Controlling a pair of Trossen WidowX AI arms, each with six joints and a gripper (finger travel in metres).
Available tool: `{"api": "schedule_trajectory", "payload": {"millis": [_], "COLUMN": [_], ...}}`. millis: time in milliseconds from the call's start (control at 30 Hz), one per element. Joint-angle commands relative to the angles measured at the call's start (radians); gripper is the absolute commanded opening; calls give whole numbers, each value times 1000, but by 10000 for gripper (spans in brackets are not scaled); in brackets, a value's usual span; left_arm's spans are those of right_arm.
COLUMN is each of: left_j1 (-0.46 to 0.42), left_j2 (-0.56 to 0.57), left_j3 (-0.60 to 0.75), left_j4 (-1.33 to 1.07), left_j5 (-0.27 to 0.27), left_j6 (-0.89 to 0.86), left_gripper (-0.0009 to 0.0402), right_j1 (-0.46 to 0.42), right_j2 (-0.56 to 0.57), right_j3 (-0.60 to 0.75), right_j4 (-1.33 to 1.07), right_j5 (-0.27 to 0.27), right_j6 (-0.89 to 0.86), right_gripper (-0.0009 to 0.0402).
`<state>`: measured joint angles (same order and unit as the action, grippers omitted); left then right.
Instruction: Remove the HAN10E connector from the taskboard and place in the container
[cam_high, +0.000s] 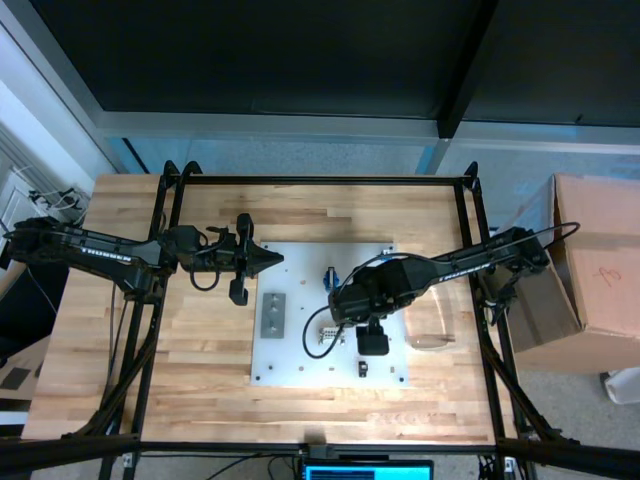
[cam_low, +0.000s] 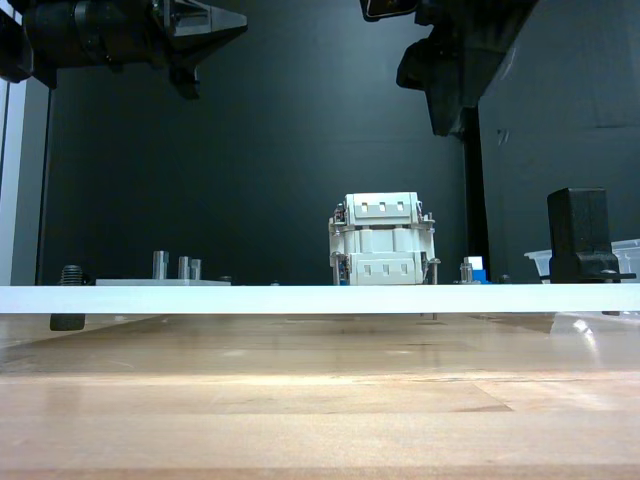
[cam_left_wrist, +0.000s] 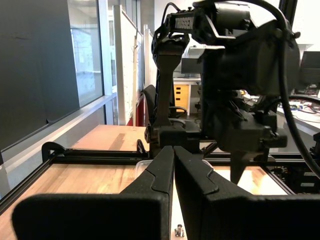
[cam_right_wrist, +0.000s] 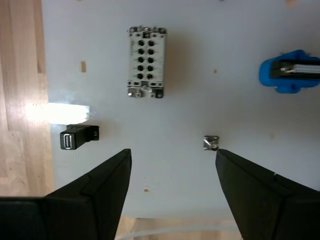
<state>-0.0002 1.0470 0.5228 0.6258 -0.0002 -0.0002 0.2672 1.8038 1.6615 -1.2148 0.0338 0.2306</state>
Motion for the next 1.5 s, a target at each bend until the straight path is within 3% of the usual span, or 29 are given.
{"api": "schedule_trajectory", "payload": {"millis": [33, 333, 900, 1233, 1500], "left_j1": [0, 0, 0, 0, 0], "left_j2": [0, 0, 0, 0, 0], "left_j3": [0, 0, 0, 0, 0], "left_j4": [0, 0, 0, 0, 0], "left_j5": [0, 0, 0, 0, 0], "left_j6": [0, 0, 0, 0, 0], "left_gripper": [0, 0, 0, 0, 0], "right_j1": [8, 24, 35, 36, 37], "right_j2": [24, 91, 193, 208, 208], "right_j3": [0, -1, -6, -65, -89], "right_j4": [10, 40, 102, 169, 190], "right_j5": [1, 2, 1, 1, 2], "right_j6": [3, 23, 24, 24, 31], "right_gripper": [261, 288, 280, 225, 140]}}
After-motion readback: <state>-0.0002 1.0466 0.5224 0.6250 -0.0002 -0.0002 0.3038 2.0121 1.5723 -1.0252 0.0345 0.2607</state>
